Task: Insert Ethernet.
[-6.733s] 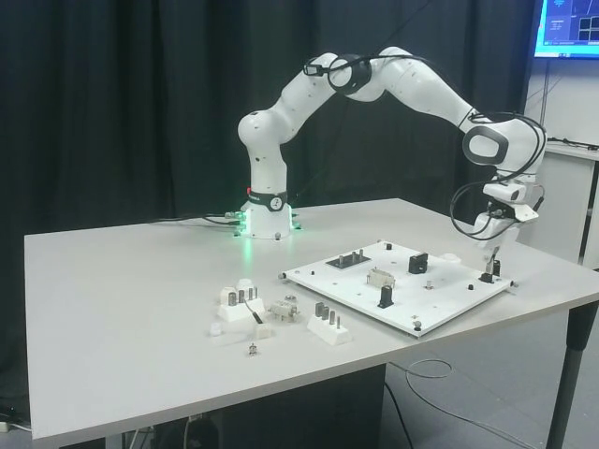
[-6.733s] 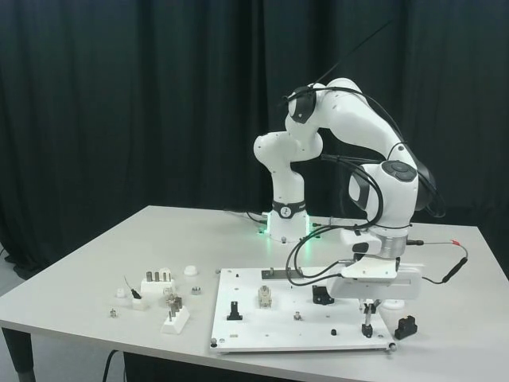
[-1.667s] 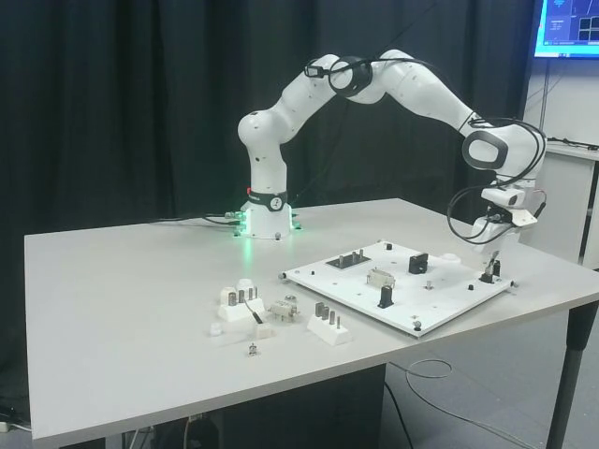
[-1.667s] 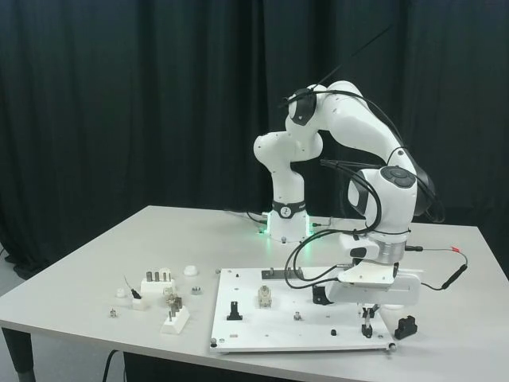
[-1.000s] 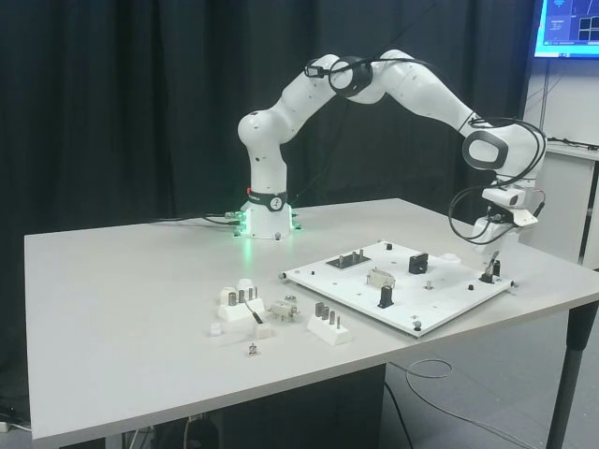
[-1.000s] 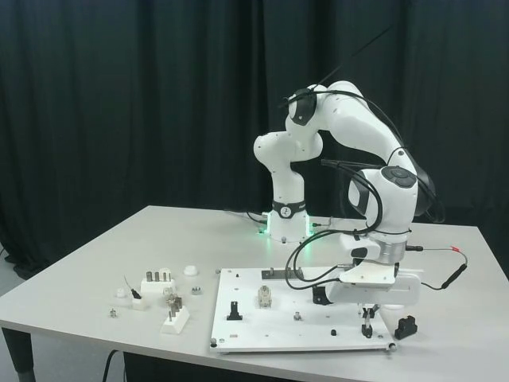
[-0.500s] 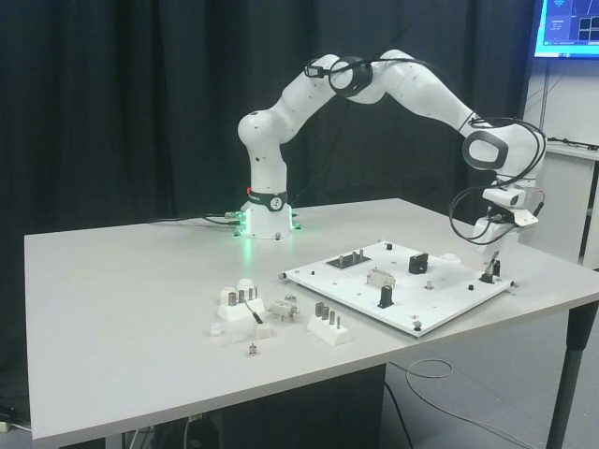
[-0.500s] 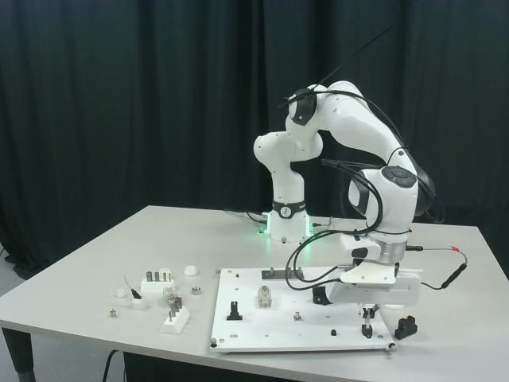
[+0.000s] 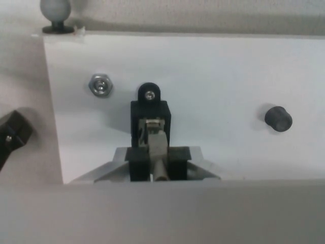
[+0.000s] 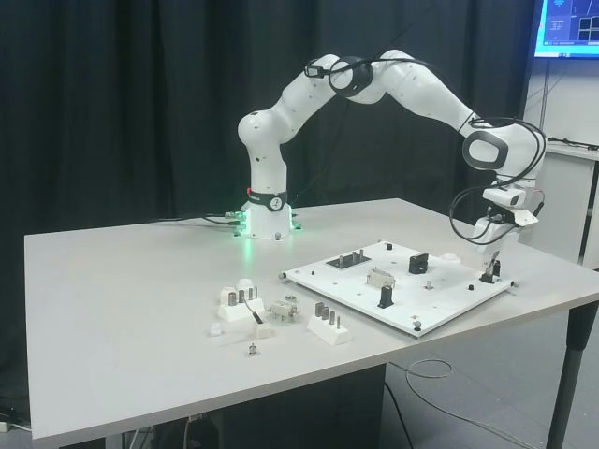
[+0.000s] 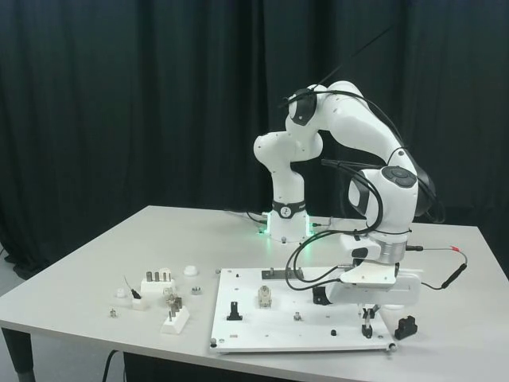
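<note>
- On the left part of the grey table [image 10: 122, 281] sit some small white blocks [image 10: 241, 301] with little grey pegs in them.
- My white arm [image 10: 374, 79] stands on its base with a green light [image 10: 245, 227] at the back of the table and bends over to the right.
- The white board [image 10: 398, 285] lies on the right part of the table, with small black holders [image 10: 385, 298] and a grey metal part [image 10: 379, 278] on it.
- My tool [image 10: 490, 258] hangs just over the board's far right end, above the black Ethernet socket [image 9: 150, 118].
- In the wrist view, my tool [image 9: 157, 161] pinches the grey Ethernet plug [image 9: 156, 144] between its two black fingertips [image 9: 135, 162].
- The tip of the plug is at the socket's opening; I cannot tell how far in it is.
- A nut [image 9: 101, 85] sits beside the socket, and a round black knob [image 9: 278, 118] sits well apart on its other side.
</note>
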